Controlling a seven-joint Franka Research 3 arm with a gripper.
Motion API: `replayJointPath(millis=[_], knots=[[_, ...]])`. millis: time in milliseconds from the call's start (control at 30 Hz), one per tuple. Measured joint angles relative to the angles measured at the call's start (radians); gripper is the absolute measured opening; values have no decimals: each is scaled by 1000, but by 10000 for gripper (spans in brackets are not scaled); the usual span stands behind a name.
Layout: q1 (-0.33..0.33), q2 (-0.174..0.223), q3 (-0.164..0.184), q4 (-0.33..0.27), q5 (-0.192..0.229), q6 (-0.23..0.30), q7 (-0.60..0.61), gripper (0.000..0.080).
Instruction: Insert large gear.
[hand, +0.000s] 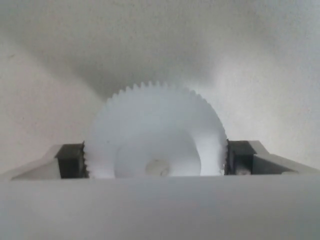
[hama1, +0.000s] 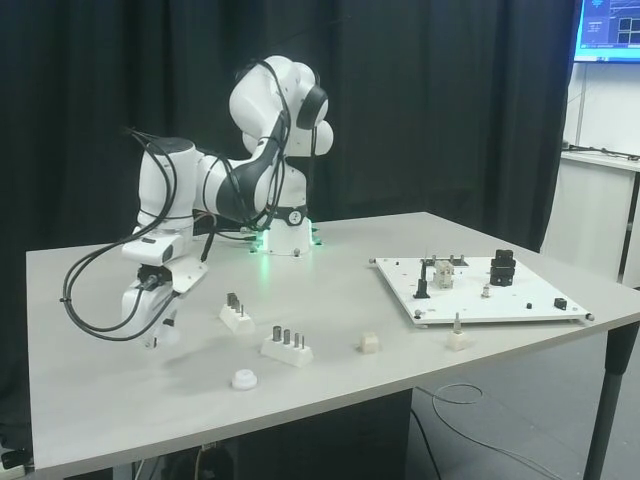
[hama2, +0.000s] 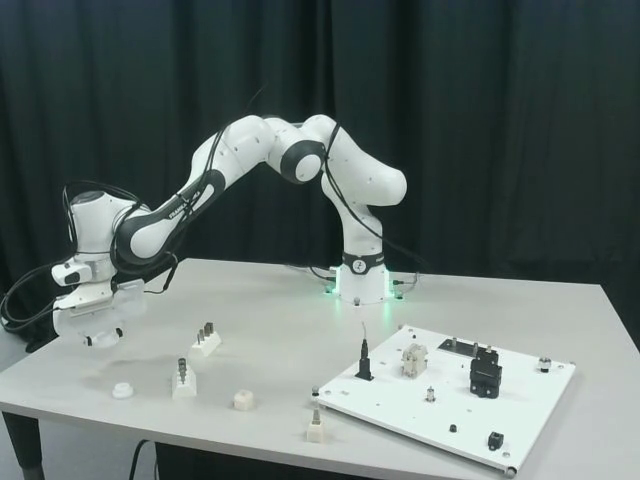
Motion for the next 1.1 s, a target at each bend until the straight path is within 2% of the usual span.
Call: replayJointPath(millis=[367, 600, 800, 1100], knots=[[12, -19, 0, 0, 0, -20, 0, 597], [33, -38, 1, 0, 8, -60, 0, 597], [60, -57, 0, -1, 31, -130, 6, 597], [122, -99, -1, -15, 41, -283, 67, 597]])
